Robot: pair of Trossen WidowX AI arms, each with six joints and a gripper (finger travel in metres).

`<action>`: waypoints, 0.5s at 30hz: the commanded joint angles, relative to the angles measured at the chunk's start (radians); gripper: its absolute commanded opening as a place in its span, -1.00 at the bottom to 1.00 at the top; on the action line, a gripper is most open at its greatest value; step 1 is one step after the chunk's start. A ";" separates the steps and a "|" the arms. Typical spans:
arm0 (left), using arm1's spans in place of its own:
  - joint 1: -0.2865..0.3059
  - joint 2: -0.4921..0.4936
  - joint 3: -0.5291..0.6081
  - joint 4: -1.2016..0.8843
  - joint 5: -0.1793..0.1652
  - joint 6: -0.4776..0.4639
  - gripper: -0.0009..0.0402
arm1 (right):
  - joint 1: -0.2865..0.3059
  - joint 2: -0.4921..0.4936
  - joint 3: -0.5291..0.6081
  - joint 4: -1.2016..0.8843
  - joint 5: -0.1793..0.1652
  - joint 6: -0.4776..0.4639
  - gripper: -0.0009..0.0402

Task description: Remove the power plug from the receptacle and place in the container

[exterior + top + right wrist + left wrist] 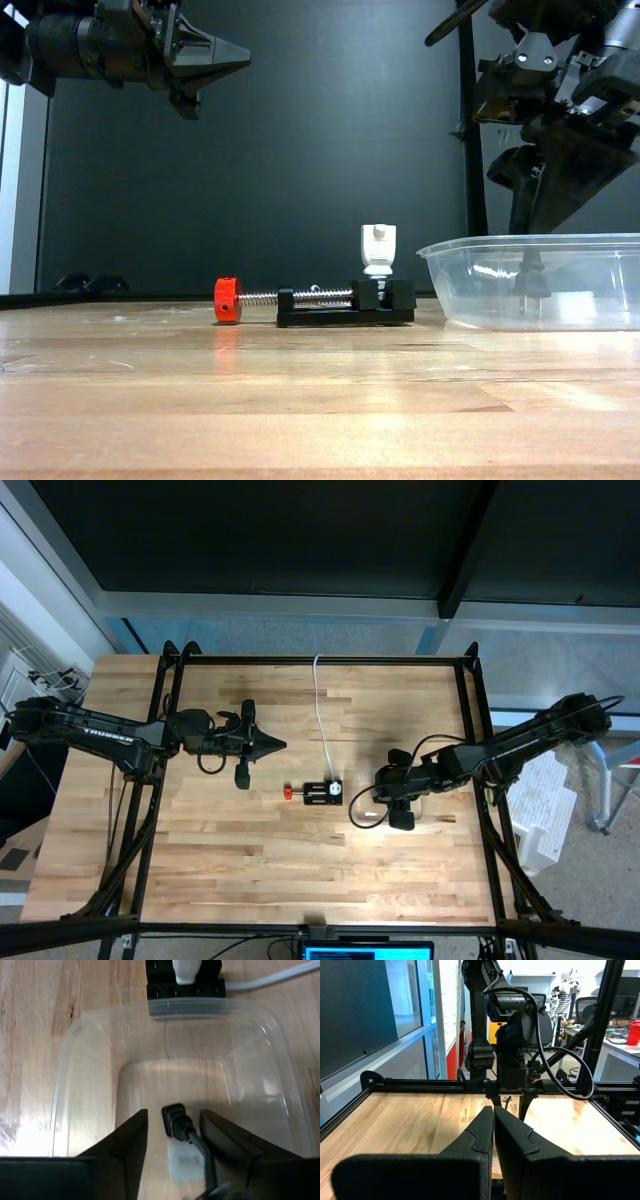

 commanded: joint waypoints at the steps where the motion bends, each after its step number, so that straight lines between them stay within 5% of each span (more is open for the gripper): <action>1: 0.000 0.000 0.000 0.000 0.000 0.000 -0.96 | 0.001 -0.021 0.000 -0.037 0.001 0.000 -0.09; 15: 0.000 0.000 0.000 0.000 0.000 0.000 -0.96 | 0.002 -0.121 0.000 -0.138 0.000 0.001 0.00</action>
